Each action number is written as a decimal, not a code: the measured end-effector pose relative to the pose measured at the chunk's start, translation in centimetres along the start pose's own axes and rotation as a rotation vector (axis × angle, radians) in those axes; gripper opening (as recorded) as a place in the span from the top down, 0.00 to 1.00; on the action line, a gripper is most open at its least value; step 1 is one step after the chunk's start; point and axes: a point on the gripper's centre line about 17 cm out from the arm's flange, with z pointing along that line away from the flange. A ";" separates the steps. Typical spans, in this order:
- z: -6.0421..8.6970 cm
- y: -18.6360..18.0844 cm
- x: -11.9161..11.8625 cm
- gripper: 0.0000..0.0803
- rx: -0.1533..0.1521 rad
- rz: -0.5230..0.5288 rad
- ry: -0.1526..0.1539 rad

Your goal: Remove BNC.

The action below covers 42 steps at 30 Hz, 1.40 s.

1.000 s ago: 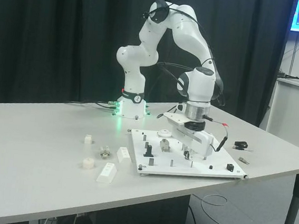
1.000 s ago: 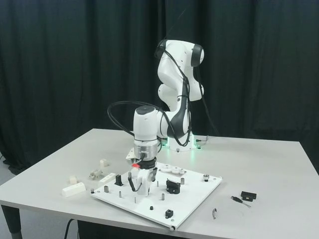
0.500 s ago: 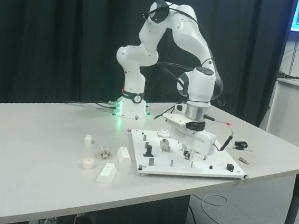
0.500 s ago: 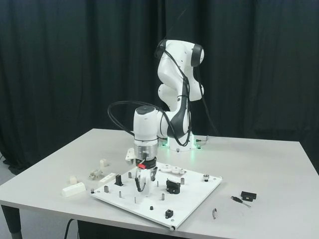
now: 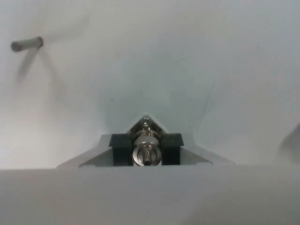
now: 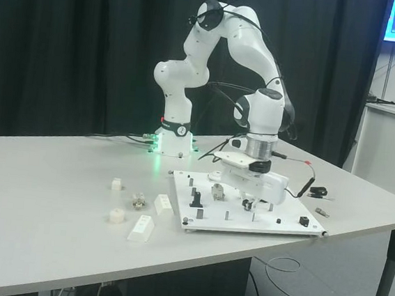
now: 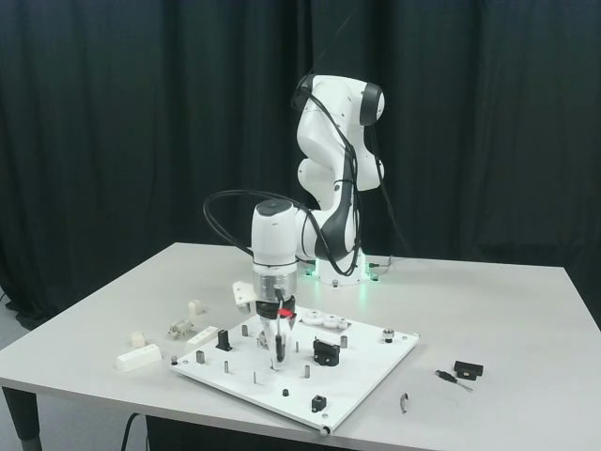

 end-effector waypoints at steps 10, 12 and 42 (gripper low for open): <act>0.0 0.0 0.0 0.84 0.002 -0.171 0.001; 0.0 0.0 0.0 0.84 0.002 -0.213 0.001; -0.1 0.2 0.0 0.84 0.003 -0.804 0.001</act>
